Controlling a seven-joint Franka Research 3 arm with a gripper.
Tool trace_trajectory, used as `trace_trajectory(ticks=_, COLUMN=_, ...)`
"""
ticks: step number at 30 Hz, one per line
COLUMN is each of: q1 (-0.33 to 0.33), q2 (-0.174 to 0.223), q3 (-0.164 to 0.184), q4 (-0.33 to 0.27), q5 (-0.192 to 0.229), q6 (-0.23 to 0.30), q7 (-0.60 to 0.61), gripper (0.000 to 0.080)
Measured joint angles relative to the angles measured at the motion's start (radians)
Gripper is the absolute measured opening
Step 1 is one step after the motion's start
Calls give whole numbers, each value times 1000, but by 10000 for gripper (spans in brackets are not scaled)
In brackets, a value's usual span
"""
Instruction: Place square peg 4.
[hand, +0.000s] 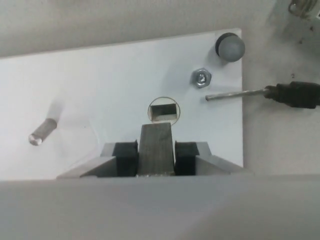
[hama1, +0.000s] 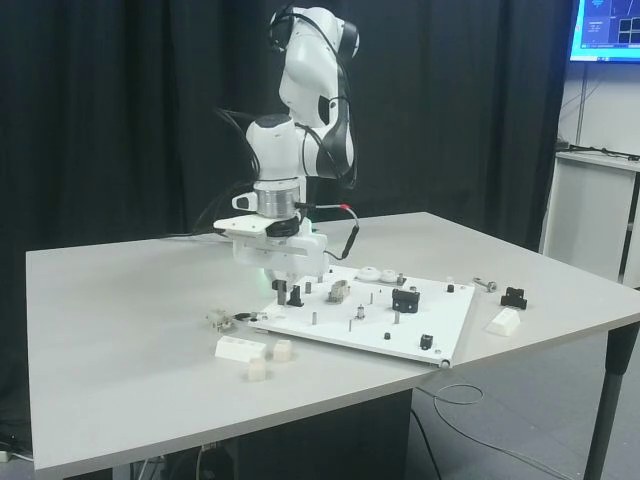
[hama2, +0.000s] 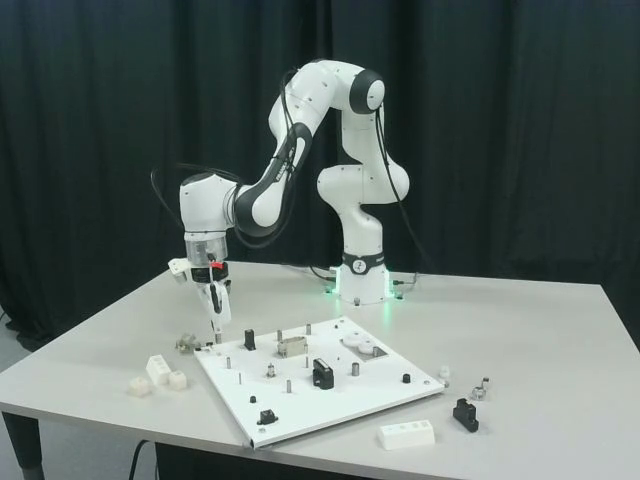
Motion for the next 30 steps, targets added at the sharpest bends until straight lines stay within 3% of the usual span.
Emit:
trace_trajectory(ticks=7, q1=10, q2=-9, q3=-2, q4=-3, q5=-30, q6=0, q7=23, gripper=155)
trace_trajectory(ticks=30, q1=18, q2=-9, q3=-3, q4=-3, q5=-58, q6=20, q7=52, gripper=154)
